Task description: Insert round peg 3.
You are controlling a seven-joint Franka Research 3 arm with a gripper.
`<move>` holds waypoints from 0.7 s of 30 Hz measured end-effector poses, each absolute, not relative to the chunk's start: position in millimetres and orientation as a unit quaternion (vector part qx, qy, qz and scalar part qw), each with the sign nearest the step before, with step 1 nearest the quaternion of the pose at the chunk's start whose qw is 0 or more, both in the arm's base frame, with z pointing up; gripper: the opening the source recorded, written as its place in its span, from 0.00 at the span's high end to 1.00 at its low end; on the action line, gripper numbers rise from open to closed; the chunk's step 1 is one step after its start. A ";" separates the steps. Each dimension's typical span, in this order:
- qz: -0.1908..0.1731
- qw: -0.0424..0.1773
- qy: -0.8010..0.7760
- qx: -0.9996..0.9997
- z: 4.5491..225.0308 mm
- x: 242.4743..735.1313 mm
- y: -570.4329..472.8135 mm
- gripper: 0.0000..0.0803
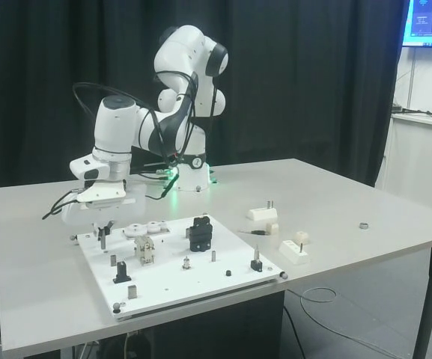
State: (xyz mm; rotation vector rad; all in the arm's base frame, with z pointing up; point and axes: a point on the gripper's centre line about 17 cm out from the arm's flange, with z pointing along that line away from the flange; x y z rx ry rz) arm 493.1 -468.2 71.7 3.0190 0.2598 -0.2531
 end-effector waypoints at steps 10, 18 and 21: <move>-0.085 0.045 0.085 0.992 63.9 491.5 -466.1 0.87; -0.087 0.044 0.084 0.992 61.2 489.0 -467.1 0.87; -0.087 0.044 0.083 0.992 61.1 489.0 -467.1 0.87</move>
